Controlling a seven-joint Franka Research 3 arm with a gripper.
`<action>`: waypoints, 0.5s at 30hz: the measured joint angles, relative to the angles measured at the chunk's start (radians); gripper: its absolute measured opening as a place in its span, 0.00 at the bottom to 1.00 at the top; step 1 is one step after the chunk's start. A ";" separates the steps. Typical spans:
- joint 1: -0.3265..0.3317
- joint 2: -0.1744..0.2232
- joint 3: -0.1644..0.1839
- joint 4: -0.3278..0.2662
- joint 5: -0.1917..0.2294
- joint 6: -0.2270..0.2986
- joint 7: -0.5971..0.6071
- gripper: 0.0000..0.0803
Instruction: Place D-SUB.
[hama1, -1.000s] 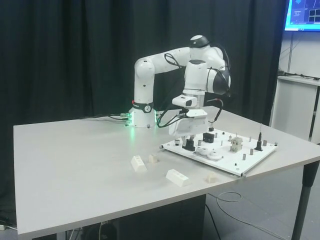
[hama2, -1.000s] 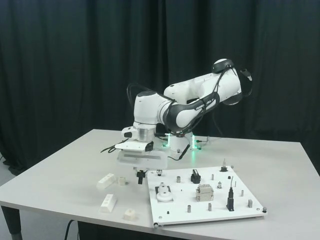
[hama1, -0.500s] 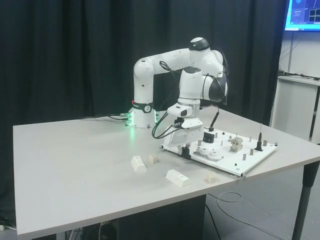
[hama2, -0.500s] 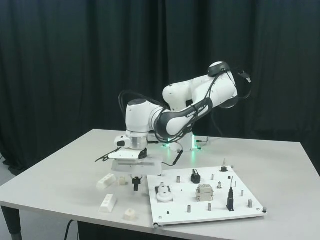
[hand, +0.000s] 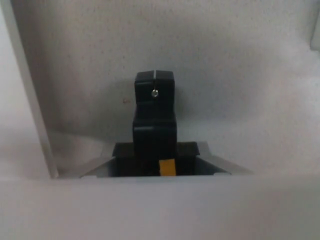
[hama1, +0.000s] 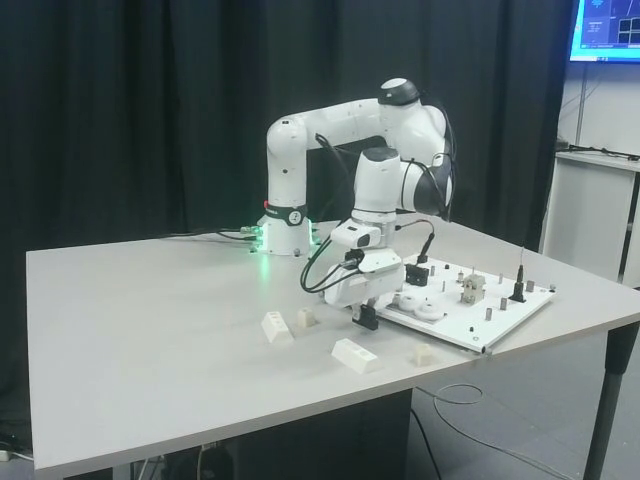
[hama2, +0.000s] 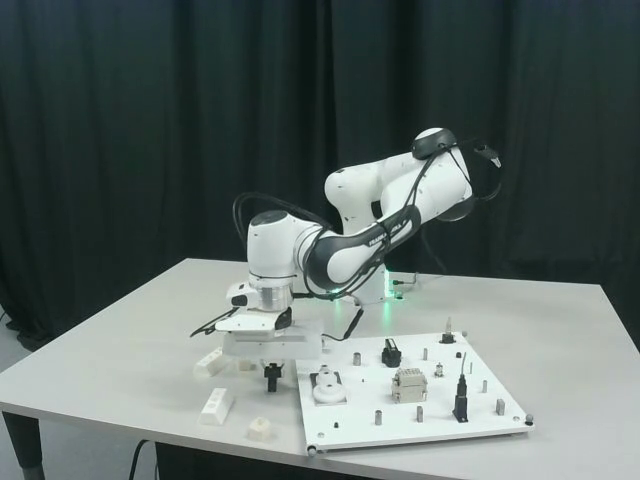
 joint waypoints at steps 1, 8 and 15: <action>-0.001 0.000 0.001 0.000 0.003 0.000 -0.001 0.19; -0.004 0.001 0.005 0.000 0.013 0.000 -0.008 0.19; -0.007 0.001 0.005 0.001 0.013 0.000 -0.008 0.42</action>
